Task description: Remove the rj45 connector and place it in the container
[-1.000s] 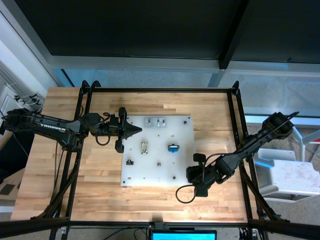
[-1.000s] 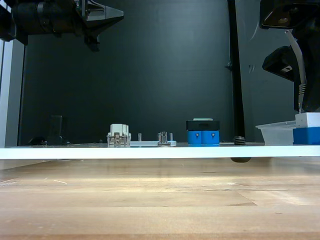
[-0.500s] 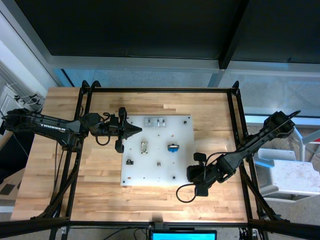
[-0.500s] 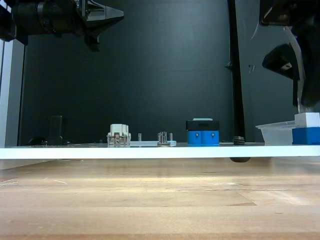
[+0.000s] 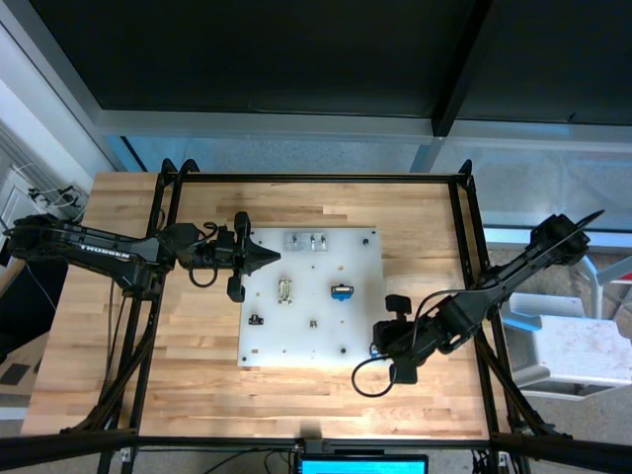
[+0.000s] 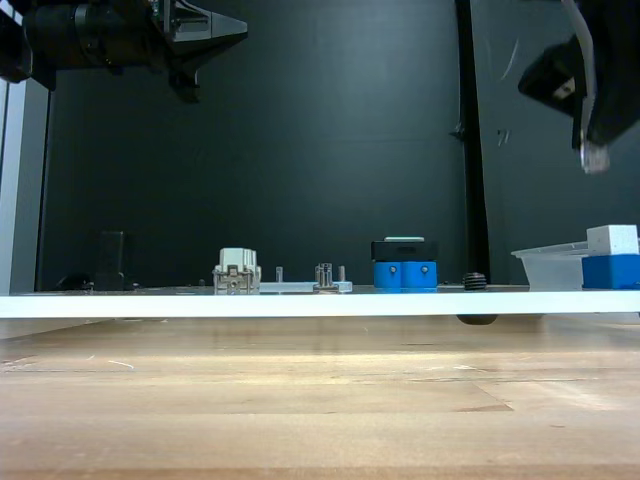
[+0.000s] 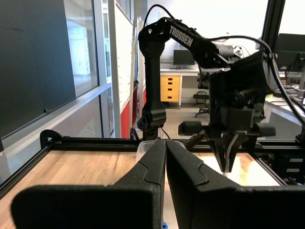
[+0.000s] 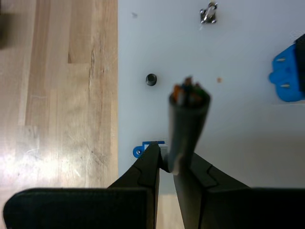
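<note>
The rj45 connector (image 8: 187,112) is pinched in my right gripper (image 8: 167,160), which is shut on it. Its pale plug (image 6: 595,157) hangs well above the blue-and-white socket block (image 6: 612,262). Its thin black cable (image 5: 367,380) loops below the right gripper (image 5: 383,342), which sits over the near right corner of the white board (image 5: 311,316). The see-through container (image 5: 417,287) lies on the wood just right of the board and shows as a pale tray (image 6: 550,265) in the low view. My left gripper (image 5: 273,256) hovers shut, high over the board's left edge.
The board carries a blue rectangular connector (image 5: 343,292), a white socket (image 5: 286,293), small metal fittings (image 5: 313,241) and a black screw (image 8: 151,79). Black frame posts (image 5: 472,247) run along the table's sides. Bare wood (image 5: 197,365) surrounds the board.
My right gripper has risen and shifted slightly right, lifting the plug up off the blue-and-white socket block. The left arm has not moved.
</note>
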